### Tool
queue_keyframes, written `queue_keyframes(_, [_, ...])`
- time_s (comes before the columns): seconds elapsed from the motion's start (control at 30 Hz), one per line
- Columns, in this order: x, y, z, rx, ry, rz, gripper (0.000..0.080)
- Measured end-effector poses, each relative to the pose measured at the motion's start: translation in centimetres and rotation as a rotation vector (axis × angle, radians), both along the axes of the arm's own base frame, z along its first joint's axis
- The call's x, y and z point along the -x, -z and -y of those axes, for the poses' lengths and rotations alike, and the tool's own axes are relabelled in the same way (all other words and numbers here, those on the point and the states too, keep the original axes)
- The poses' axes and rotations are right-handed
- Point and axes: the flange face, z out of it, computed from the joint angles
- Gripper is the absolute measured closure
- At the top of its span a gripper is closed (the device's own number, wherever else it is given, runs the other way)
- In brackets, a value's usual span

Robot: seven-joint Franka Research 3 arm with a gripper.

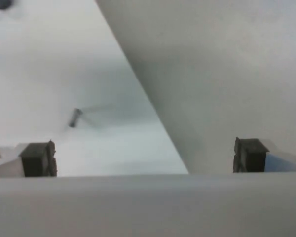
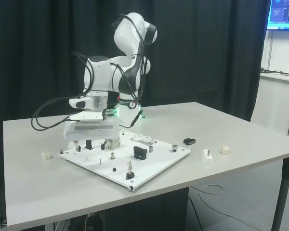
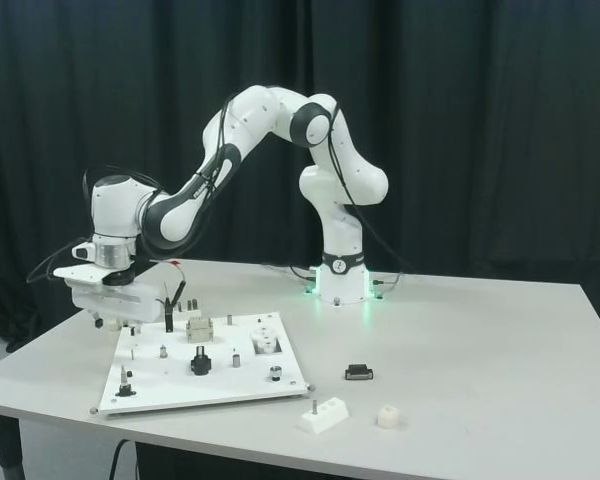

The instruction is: Pick round peg 2.

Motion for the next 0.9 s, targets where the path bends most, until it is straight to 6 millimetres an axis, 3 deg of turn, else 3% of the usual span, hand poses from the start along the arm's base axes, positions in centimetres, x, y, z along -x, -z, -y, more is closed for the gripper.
queue_keyframes(0.47, [-1.9, -0.1, -3.9, -0.071, 0.008, -0.006, 0.0003])
queue_keyframes(0.9, [-4.2, -1.1, -9.8, -0.142, 0.06, -0.027, 0.0003])
